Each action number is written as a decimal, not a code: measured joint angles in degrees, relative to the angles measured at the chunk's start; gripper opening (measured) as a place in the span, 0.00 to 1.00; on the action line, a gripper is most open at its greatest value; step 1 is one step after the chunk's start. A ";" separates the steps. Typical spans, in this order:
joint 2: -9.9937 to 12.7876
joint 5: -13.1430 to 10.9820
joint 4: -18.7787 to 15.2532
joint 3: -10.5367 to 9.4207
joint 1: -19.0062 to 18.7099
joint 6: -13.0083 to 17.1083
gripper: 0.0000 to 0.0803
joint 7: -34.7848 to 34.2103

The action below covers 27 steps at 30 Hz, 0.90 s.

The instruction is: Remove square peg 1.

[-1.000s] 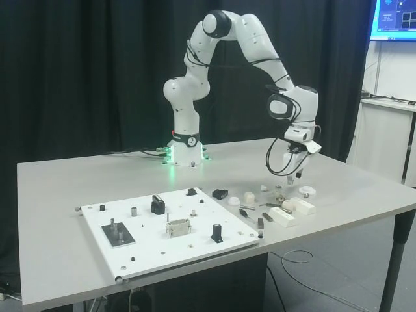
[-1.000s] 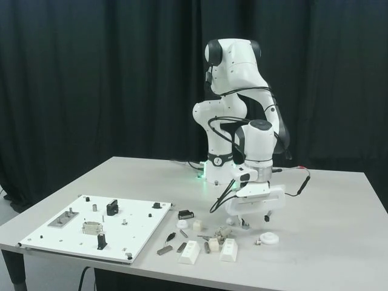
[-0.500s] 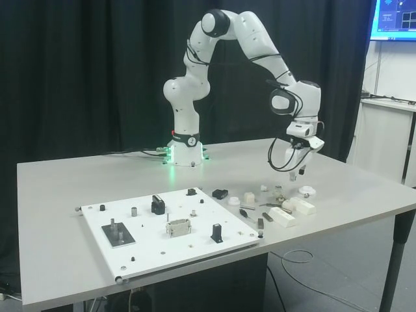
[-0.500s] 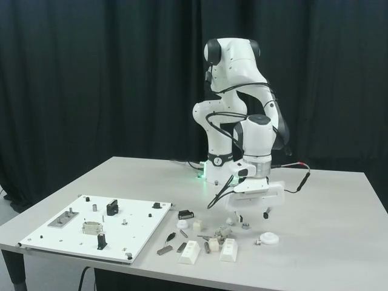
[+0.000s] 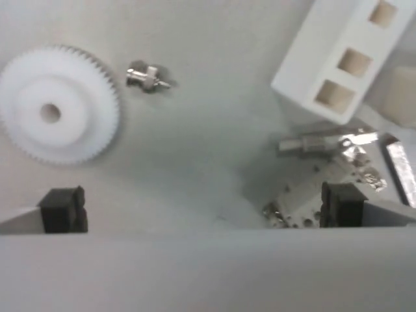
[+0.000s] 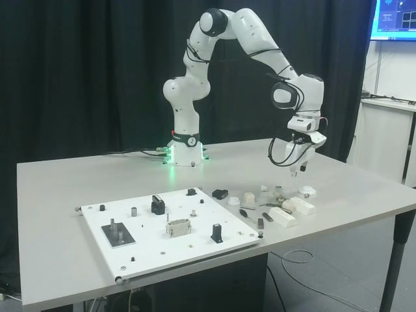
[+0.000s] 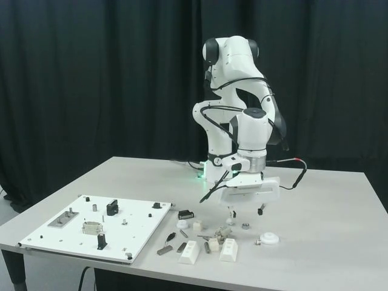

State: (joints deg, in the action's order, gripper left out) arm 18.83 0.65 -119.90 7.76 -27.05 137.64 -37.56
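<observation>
Above the parts, the gripper [image 6: 299, 170] has risen, empty.

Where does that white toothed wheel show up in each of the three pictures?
Wrist view: the white gear lies on the grey table, outside the open fingers.
First room view: it lies at, below the gripper.
Second room view: it lies at, nearest the table's far side.
Shared landmark: the white block with square holes.
</observation>
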 joint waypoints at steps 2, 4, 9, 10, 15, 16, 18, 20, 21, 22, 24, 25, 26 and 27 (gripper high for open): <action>0.00 0.00 0.40 0.28 0.06 -0.71 1.00 0.00; 0.00 0.00 0.72 0.46 0.20 -1.25 1.00 0.00; 0.00 0.00 1.19 0.80 0.59 -2.29 1.00 0.00; 0.00 0.00 1.24 0.90 0.61 -2.37 1.00 0.00; 0.01 0.00 1.39 1.24 0.82 -2.73 1.00 0.00; 0.01 0.00 1.42 1.25 0.91 -2.77 1.00 0.00; 0.01 0.00 1.47 1.26 1.10 -2.83 1.00 0.00; 0.02 0.00 1.50 1.28 1.28 -2.84 1.00 0.00; 0.02 0.00 1.51 1.31 1.35 -2.84 1.00 0.00; 0.03 0.00 1.51 1.34 1.40 -2.84 1.00 0.00; 0.06 0.00 1.52 1.37 1.52 -2.84 1.00 0.00; 0.07 0.00 1.53 1.38 1.59 -2.84 1.00 0.00; 0.08 0.01 1.54 1.38 1.64 -2.84 1.00 0.01; 0.09 0.02 1.56 1.38 1.71 -2.84 1.00 0.13</action>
State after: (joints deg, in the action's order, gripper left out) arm 18.92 0.66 -118.35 9.14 -25.34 134.81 -37.43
